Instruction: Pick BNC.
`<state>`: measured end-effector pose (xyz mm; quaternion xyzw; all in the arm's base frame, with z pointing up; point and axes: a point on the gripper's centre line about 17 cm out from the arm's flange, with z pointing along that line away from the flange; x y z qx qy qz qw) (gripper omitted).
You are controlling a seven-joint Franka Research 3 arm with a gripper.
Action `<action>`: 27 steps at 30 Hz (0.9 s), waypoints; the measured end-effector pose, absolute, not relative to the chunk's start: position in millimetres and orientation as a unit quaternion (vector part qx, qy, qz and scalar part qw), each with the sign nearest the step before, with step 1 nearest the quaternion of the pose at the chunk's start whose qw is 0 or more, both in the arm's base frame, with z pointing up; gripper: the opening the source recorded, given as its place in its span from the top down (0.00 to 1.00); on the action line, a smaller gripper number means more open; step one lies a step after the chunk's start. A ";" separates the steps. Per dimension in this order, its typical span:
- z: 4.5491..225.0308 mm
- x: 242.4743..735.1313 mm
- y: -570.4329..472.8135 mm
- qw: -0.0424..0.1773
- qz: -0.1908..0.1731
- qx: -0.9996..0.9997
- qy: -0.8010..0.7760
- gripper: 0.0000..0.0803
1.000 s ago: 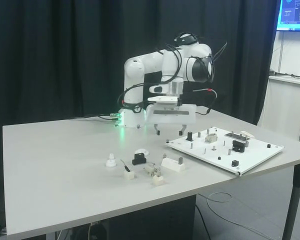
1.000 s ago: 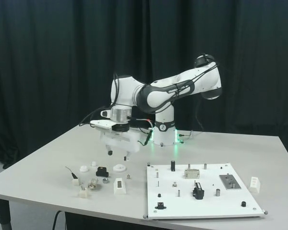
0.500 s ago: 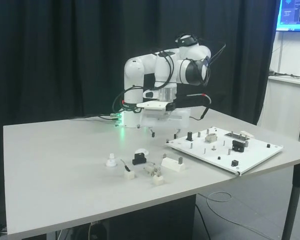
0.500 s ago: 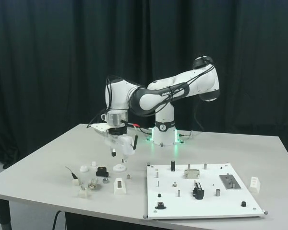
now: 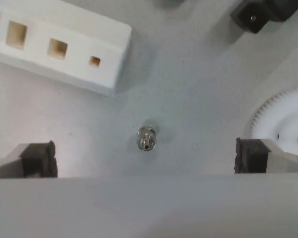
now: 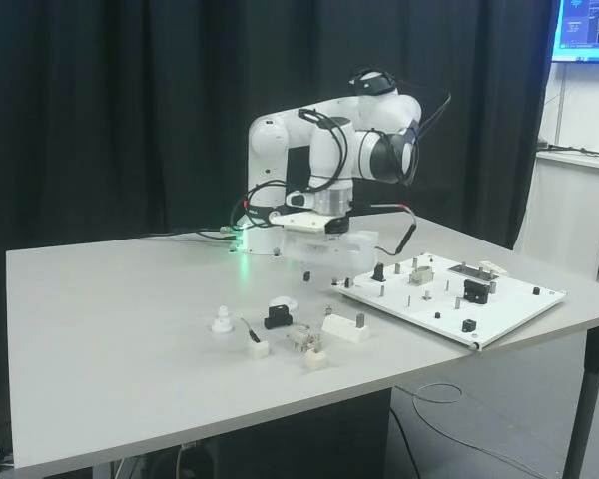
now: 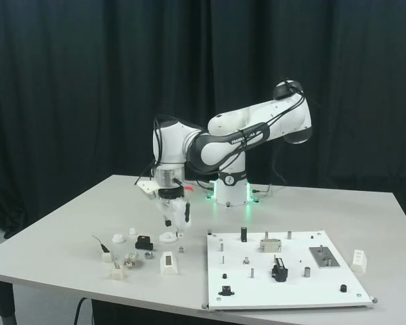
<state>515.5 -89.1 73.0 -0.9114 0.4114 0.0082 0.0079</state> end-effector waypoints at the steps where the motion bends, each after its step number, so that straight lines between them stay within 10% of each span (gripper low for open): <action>1: 71.0 514.8 -88.5 0.007 0.008 -0.911 0.411 0.00; 27: 21.0 507.5 -79.2 -0.002 0.004 -0.915 0.403 0.00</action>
